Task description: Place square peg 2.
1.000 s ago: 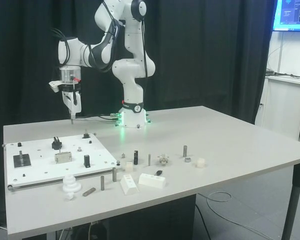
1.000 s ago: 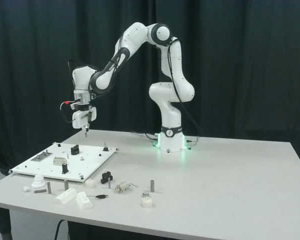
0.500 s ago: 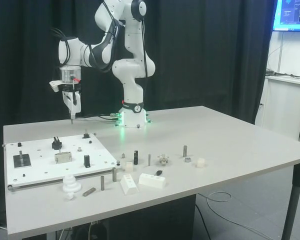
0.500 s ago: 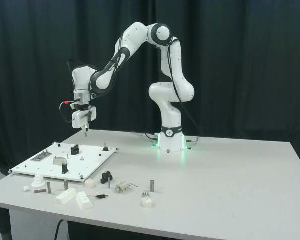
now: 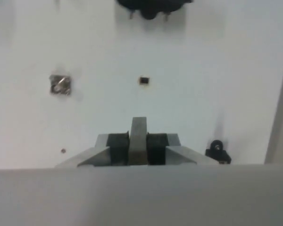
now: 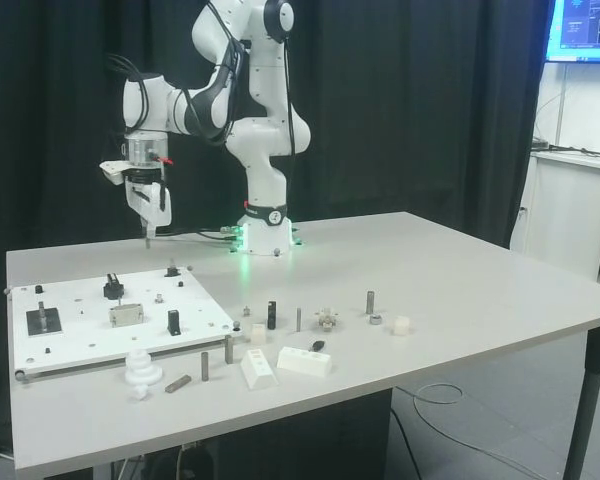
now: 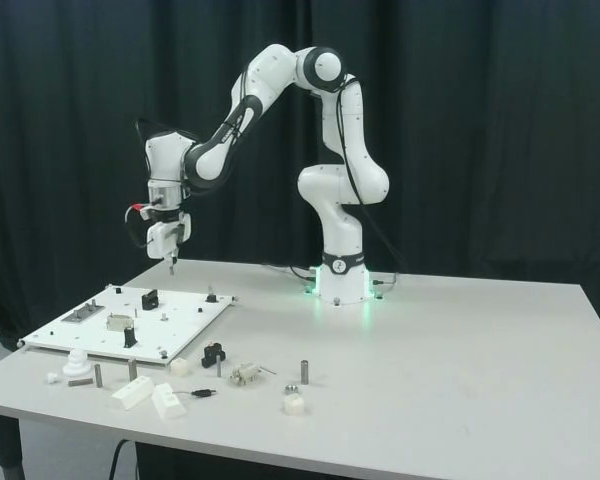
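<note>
My gripper [image 5: 138, 149] is shut on a slim grey square peg [image 5: 138, 129] that points straight down. In the first room view the gripper [image 6: 148, 222] hangs well above the back edge of the white board [image 6: 80, 335], with the peg [image 6: 147, 237] sticking out below the fingers. The second room view shows the gripper [image 7: 170, 248] and peg [image 7: 172, 263] above the board's [image 7: 90, 335] far side. The wrist view shows a small square hole [image 5: 144, 80] in the board, a short way beyond the peg's tip.
On the board stand black fixtures [image 6: 112, 288], a metal block [image 6: 126, 315] and a peg holder [image 6: 42, 320]. A nut [image 5: 60, 84] and a black knob [image 5: 217, 151] lie near the hole. Loose white blocks [image 6: 302, 362] and pegs [image 6: 370, 301] are scattered in front of the board.
The gripper with the peg has shifted a little to the right and slightly up in the first room view. Everything on the table stays where it was.
</note>
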`<act>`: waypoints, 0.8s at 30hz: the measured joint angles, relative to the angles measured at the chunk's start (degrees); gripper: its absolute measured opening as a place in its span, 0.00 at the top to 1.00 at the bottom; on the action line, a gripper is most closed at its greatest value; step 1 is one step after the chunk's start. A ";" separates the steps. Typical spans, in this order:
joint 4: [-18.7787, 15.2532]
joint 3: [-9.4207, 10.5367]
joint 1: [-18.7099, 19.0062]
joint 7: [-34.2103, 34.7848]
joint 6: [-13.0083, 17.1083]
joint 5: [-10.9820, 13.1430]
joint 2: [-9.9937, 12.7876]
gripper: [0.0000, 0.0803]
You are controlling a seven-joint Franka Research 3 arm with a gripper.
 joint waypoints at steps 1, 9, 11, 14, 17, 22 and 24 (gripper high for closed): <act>0.00 0.35 0.02 -0.43 0.05 0.00 -0.01 0.91; -0.04 4.24 0.20 -8.06 0.52 0.11 -0.09 0.91; -0.06 5.43 0.26 -10.14 0.54 0.33 -0.09 0.91; -0.09 7.30 0.33 -12.52 0.74 0.99 -0.09 0.91; -0.15 9.20 0.42 -14.81 1.10 1.86 -0.09 0.91; -0.43 11.93 0.76 -19.21 1.98 2.88 0.01 0.91; -0.64 12.94 0.89 -20.82 2.42 3.20 0.11 0.91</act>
